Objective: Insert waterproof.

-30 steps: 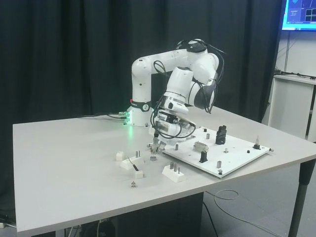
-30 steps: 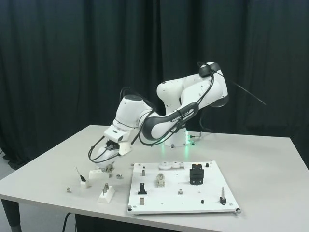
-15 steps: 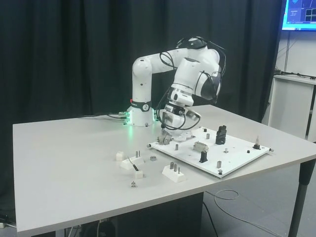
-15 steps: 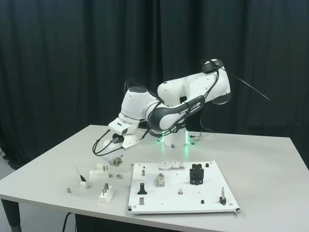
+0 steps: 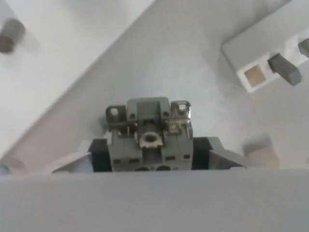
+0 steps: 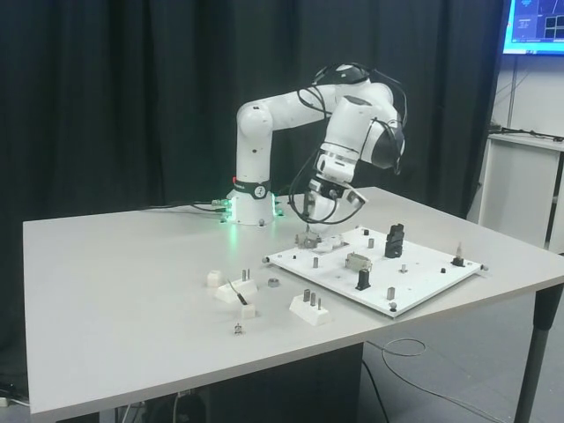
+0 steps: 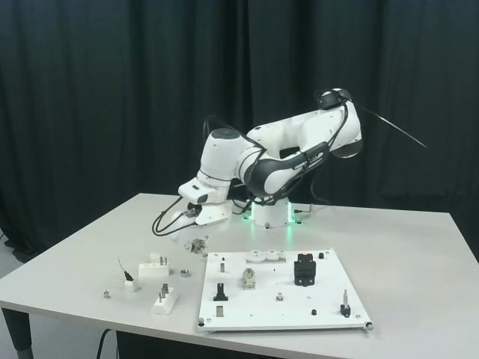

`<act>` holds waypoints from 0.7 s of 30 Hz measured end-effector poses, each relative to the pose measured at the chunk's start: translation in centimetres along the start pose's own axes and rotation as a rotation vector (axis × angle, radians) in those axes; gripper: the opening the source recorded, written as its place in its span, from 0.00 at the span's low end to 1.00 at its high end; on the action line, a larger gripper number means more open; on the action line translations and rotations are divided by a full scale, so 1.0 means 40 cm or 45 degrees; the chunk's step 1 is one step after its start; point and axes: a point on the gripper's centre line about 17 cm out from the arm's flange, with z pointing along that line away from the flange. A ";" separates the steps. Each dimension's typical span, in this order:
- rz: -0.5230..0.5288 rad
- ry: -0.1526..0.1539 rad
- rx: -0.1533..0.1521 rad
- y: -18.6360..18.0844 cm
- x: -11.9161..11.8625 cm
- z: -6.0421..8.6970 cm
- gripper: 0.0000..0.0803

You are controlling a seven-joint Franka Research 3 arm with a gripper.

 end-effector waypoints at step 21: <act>0.378 -0.100 0.113 -0.064 0.118 -0.076 0.40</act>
